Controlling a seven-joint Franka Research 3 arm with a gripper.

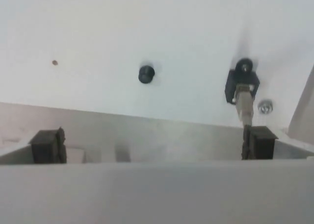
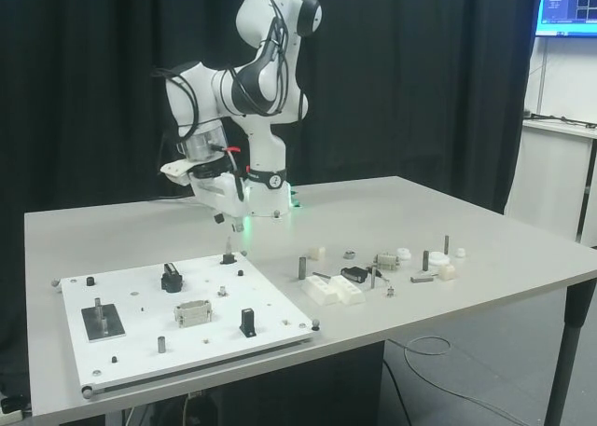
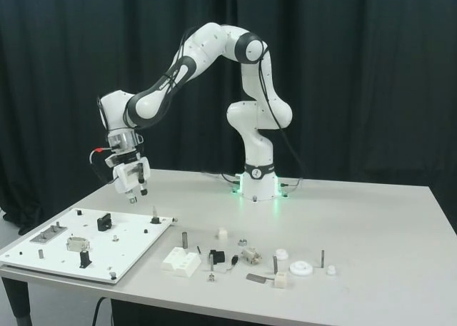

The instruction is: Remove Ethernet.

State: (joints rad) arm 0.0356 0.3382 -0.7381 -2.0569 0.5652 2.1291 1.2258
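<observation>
One robot arm [image 3: 214, 55], one hand [image 3: 133, 180], one white board [image 3: 86, 244], one tabletop [image 3: 371, 219], two white blocks [image 3: 181, 261].

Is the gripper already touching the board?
No. In the second room view the gripper hangs in the air above the white board, with clear space between its fingers and the board.

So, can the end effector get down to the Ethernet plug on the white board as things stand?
Probably yes: the end effector hangs above the board, and nothing stands over the plug.
</observation>
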